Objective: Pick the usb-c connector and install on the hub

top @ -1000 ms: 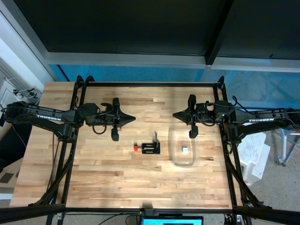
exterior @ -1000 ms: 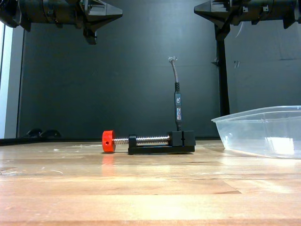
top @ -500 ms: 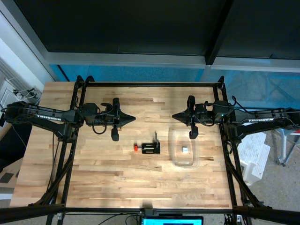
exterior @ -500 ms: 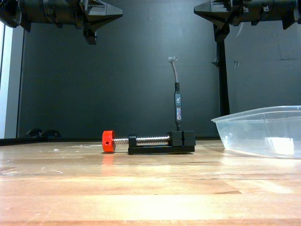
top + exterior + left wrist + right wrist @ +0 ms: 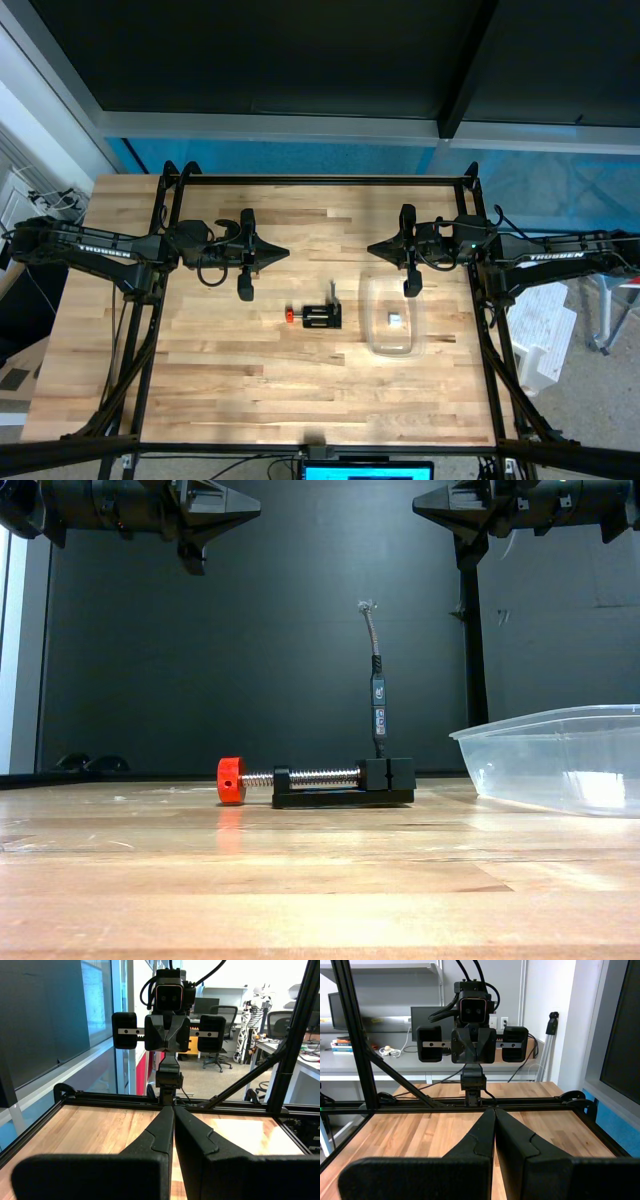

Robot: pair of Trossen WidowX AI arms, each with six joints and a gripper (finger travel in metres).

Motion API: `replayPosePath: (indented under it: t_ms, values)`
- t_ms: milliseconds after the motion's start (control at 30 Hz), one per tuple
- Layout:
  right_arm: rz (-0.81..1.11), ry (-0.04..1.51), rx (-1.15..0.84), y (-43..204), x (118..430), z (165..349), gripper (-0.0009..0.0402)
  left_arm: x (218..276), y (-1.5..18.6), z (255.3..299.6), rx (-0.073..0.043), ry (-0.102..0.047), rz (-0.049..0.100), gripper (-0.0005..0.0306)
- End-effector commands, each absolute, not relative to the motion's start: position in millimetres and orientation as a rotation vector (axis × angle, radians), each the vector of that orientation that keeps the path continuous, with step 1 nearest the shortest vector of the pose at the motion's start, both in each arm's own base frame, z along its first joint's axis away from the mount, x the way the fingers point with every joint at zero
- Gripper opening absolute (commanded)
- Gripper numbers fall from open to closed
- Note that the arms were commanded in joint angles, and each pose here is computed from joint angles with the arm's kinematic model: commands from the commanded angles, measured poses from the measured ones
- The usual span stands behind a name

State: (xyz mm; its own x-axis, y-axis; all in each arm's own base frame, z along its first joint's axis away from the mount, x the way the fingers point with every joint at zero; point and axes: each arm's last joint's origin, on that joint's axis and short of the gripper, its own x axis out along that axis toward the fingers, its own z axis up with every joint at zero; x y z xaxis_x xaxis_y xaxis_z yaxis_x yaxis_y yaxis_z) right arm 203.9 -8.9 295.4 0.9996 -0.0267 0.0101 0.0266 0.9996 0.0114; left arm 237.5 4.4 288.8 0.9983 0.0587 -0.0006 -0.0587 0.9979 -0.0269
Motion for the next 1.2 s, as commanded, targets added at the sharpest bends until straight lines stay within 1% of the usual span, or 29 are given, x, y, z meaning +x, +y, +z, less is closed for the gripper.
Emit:
replayPosePath:
  t_ms: [33,300,1200]
  values:
    - [-0.027,-0.009,0.01,-8.8,203.9,295.5,0.0,237.5,4.4,289.0,-0.027,-0.001,0.059,0.0]
    - [-0.027,0.014,0.011,-8.8,204.0,293.2,0.0,237.5,4.4,289.0,-0.027,-0.001,0.059,0.0]
    - [-0.027,0.014,0.011,-8.8,204.0,293.2,0.0,237.5,4.4,289.0,-0.027,-0.001,0.059,0.0]
